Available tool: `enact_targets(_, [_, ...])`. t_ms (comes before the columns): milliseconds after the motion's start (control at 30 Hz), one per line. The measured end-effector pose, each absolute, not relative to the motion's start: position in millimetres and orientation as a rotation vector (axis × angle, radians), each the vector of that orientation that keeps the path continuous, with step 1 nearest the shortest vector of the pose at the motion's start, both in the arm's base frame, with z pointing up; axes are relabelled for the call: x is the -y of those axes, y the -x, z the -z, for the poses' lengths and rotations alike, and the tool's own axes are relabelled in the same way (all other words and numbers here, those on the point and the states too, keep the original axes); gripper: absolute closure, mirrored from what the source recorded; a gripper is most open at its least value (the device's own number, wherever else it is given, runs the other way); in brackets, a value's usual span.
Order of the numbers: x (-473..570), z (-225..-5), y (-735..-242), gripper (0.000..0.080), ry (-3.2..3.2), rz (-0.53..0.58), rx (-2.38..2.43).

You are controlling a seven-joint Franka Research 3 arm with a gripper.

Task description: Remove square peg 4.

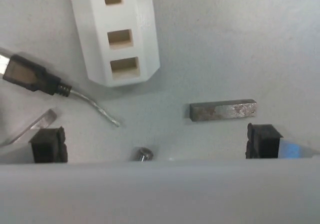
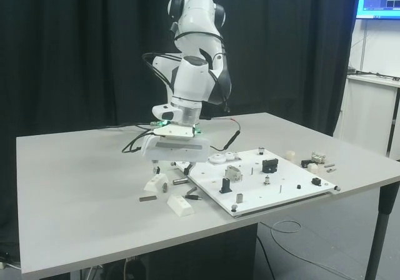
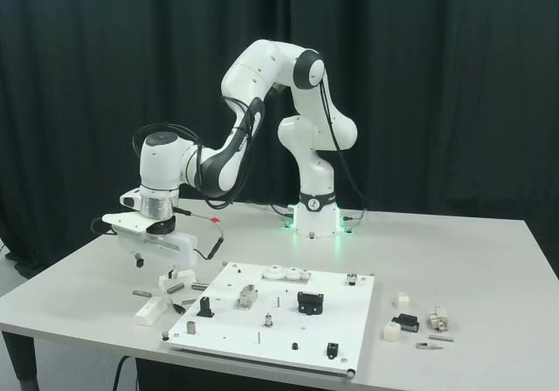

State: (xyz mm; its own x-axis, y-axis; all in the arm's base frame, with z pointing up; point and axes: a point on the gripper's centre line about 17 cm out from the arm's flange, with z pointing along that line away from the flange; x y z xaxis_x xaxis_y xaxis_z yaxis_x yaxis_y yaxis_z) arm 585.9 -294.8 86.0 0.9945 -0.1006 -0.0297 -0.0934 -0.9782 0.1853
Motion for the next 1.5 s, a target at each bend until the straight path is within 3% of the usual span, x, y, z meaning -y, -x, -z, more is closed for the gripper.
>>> enact_targets(400, [286,-100,-607,0.0003,-2.976,-0.003,0.171])
enact_targets(867, [244,-126,-669,0.0003,-3.024,-0.15,0.164])
enact_targets(1500, [163,-115,-730,0.0003,-3.099,-0.142,0.168])
